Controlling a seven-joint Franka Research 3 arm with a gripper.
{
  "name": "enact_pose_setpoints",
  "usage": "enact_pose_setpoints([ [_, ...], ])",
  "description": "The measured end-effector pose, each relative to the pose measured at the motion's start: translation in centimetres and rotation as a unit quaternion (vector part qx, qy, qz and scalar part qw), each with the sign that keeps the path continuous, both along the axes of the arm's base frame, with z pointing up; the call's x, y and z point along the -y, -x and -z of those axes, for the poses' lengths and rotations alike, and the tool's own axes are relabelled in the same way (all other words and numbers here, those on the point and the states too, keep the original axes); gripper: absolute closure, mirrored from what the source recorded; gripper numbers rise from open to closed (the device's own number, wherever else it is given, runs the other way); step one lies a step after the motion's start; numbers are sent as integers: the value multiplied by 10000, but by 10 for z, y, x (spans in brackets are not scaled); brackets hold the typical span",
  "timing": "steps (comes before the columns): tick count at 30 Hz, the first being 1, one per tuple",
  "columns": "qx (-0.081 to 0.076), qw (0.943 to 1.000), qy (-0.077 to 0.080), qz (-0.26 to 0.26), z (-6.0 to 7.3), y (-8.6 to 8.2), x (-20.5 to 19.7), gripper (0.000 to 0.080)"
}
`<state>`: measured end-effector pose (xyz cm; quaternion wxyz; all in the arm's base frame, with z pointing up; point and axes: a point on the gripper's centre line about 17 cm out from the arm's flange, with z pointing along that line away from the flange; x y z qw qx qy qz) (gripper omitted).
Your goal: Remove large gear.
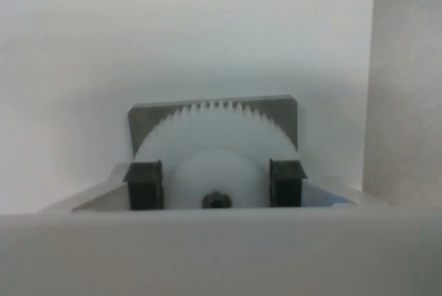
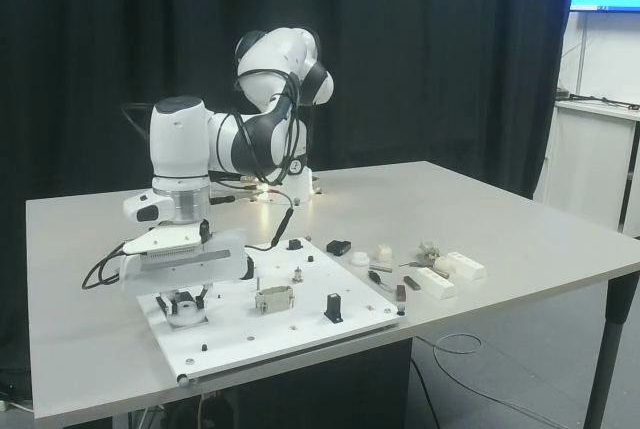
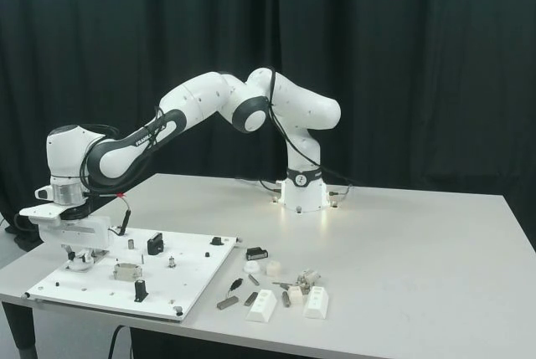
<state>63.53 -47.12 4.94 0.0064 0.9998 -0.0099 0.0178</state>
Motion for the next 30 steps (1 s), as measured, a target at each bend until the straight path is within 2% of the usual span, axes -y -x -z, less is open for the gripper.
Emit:
enact_pose_setpoints([
  [16, -8, 10000, 11, 2, -3, 0, 0, 471],
  [30, -101, 9999, 27, 53, -26, -1, 2, 472],
])
